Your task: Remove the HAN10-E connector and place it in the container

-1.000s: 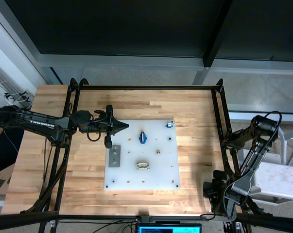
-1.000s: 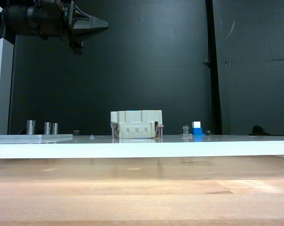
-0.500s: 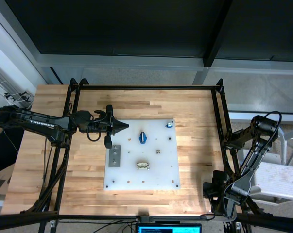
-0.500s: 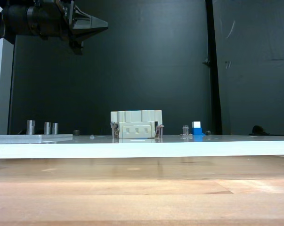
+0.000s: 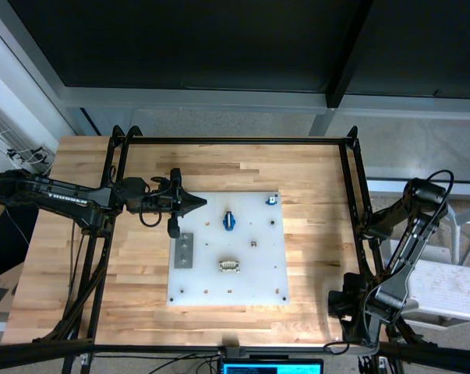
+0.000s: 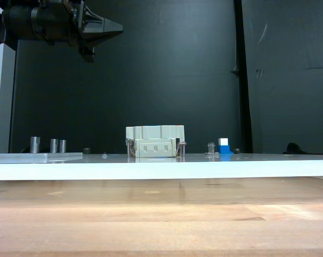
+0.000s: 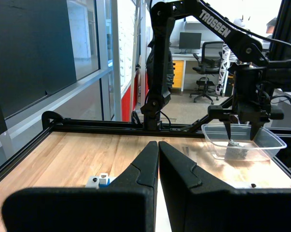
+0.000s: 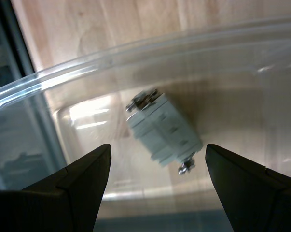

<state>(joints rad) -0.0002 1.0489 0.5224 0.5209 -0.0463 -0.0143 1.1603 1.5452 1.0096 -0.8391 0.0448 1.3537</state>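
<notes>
Overhead, low frontal, two wrist views

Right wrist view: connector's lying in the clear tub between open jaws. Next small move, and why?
Probably lift the right gripper straight up, clear of the container. The HAN10-E connector lies loose on its floor, and the jaws stand wide apart and touch nothing, so the drop looks done. The left gripper, shut, hangs over the white board near its far left corner.
</notes>
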